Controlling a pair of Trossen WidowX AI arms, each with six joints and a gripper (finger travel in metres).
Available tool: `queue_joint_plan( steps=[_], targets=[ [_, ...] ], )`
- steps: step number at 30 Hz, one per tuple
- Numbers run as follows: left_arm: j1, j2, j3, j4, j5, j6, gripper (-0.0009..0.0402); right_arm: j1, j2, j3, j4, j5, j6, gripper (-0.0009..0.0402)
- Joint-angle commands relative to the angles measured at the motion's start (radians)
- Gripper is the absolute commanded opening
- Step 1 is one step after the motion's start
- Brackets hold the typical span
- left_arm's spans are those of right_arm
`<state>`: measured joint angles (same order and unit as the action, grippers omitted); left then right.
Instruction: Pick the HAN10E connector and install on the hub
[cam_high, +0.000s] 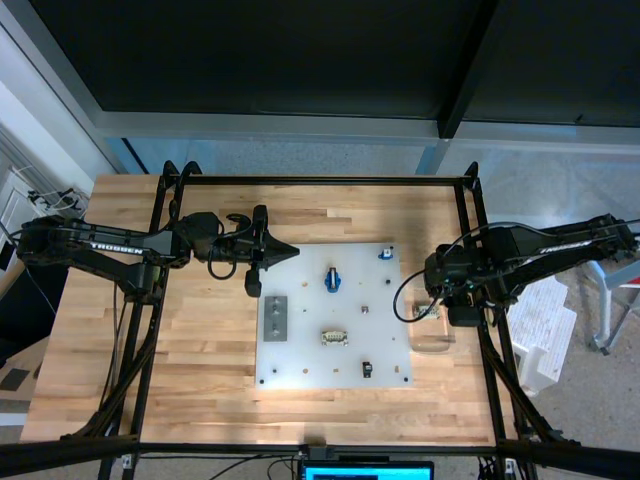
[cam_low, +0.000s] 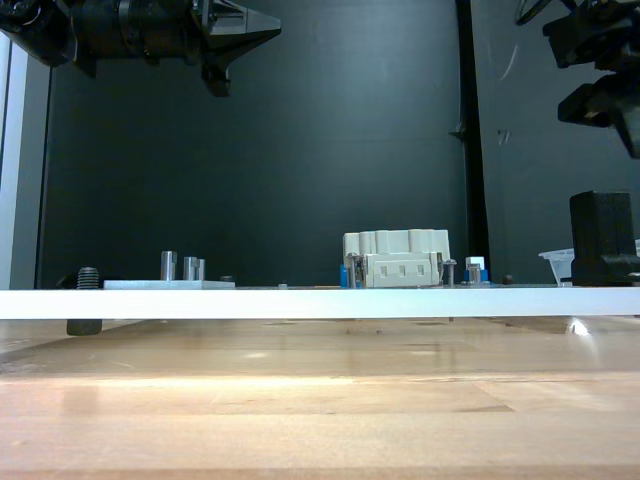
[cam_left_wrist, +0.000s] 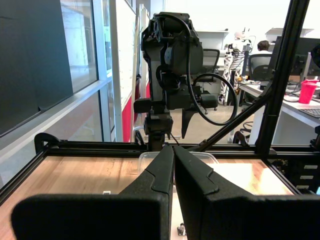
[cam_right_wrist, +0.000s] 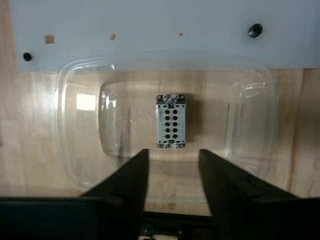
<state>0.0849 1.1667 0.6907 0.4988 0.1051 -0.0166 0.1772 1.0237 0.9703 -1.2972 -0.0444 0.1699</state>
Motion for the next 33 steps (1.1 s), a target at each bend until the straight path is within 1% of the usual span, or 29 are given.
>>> queue_joint_plan(
  steps=[1,4,7,11,13,15,20,22,24,33],
  targets=[
    [0.000,0.000,0.000,0.000,0.000,0.000,0.0000,0.010,0.000,-0.011,0.018,0.002,0.018,0.0212],
    [0.000,0.000,0.000,0.000,0.000,0.000,0.0000,0.018,0.009,-0.046,0.043,0.002,0.038,0.0246],
    [0.000,0.000,0.000,0.000,0.000,0.000,0.0000,0.039,0.034,-0.093,0.083,0.003,0.042,0.0270],
    [0.000,0.000,0.000,0.000,0.000,0.000,0.0000,0.064,0.063,-0.150,0.179,0.003,0.053,0.0284],
    [0.000,0.000,0.000,0.000,0.000,0.000,0.0000,0.064,0.075,-0.177,0.218,0.007,0.069,0.0283],
    [0.000,0.000,0.000,0.000,0.000,0.000,0.0000,0.065,0.086,-0.203,0.246,0.029,0.091,0.0281],
    [0.000,0.000,0.000,0.000,0.000,0.000,0.0000,0.068,0.104,-0.258,0.323,0.037,0.125,0.0272],
    [0.000,0.000,0.000,0.000,0.000,0.000,0.0000,0.069,0.114,-0.271,0.328,0.063,0.128,0.0266],
    [0.000,0.000,0.000,0.000,0.000,0.000,0.0000,0.070,0.118,-0.288,0.336,0.071,0.128,0.0260],
    [0.000,0.000,0.000,0.000,0.000,0.000,0.0000,0.074,0.118,-0.361,0.452,0.070,0.151,0.0243]
  ],
)
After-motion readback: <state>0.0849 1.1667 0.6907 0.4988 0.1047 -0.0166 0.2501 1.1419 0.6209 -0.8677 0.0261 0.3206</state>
